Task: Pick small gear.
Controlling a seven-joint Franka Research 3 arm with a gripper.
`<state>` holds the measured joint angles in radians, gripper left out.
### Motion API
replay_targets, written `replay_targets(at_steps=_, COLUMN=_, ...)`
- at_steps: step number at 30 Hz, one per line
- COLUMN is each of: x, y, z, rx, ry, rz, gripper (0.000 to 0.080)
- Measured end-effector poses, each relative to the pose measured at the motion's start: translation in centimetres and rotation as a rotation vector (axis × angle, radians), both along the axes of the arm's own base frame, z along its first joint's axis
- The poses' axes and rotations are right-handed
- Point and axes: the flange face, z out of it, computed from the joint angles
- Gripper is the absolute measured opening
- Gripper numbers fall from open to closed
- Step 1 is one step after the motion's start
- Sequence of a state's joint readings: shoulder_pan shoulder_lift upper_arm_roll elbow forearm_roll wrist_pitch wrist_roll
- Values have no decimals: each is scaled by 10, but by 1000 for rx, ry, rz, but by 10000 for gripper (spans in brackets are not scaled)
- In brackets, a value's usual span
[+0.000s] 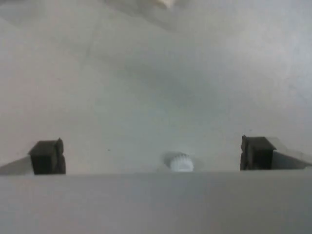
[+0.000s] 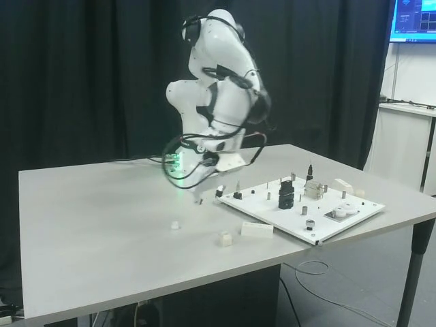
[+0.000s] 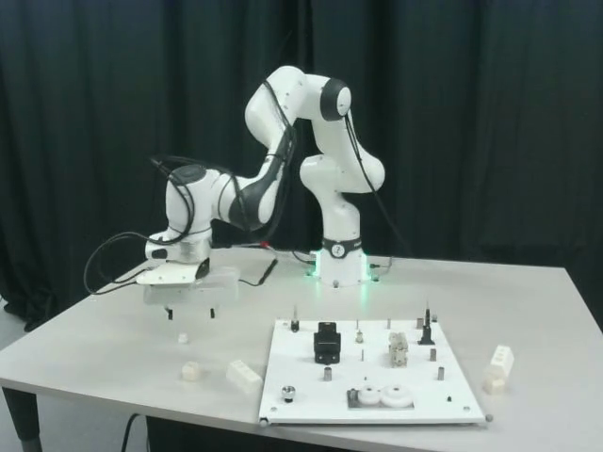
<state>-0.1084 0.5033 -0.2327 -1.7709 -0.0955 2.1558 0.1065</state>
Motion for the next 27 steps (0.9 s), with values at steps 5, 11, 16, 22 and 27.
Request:
replay_targets(at_steps=5, x=-21, y=-28, z=-9, rx=40, ry=-56, rz=-17, gripper=800)
replay_targets(at_steps=11, x=-42, y=-54, z=-20, rx=79, ry=-114, rz=-24, gripper=800)
replay_targets(at_steps=16, x=-55, y=-67, z=-29, rx=93, ry=-151, rz=-28, gripper=800)
replay_targets(at_steps=22, x=-64, y=-74, z=-41, rx=86, ry=-177, rz=-35, gripper=800)
replay_targets(at_steps=27, x=-67, y=-76, z=-52, rx=75, ry=-179, rz=-34, gripper=800)
